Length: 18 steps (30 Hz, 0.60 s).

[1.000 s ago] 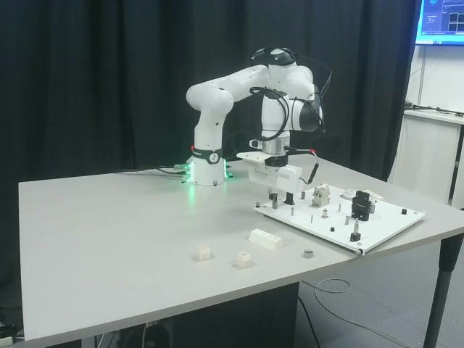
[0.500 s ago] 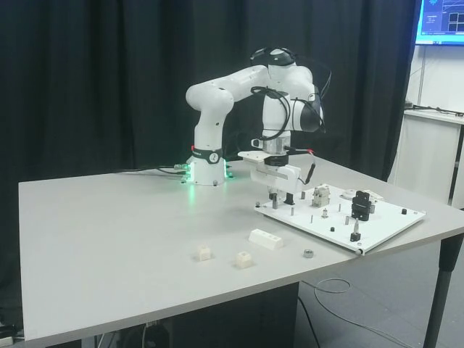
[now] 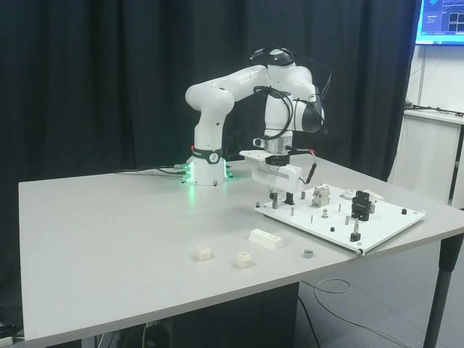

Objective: Insert square peg 4.

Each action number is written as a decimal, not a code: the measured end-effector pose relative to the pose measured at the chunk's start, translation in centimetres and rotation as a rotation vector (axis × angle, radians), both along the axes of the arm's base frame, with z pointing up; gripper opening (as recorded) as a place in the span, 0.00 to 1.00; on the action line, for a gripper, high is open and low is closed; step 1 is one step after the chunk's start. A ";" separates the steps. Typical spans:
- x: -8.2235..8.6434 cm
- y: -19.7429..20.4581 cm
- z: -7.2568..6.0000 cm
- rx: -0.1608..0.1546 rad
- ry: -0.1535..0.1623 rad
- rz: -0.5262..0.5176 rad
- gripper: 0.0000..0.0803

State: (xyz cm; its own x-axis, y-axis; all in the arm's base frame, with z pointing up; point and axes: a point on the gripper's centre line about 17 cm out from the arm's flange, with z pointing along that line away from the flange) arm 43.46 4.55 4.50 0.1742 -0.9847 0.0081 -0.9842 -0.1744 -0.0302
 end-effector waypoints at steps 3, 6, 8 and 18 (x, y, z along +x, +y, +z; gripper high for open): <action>-0.1 0.1 -0.1 -0.002 0.004 0.009 0.19; -0.2 0.3 -0.2 -0.004 0.005 0.022 0.19; -0.2 0.4 -0.3 -0.005 0.006 0.025 0.19; -0.2 0.6 -0.4 -0.001 0.006 0.026 0.19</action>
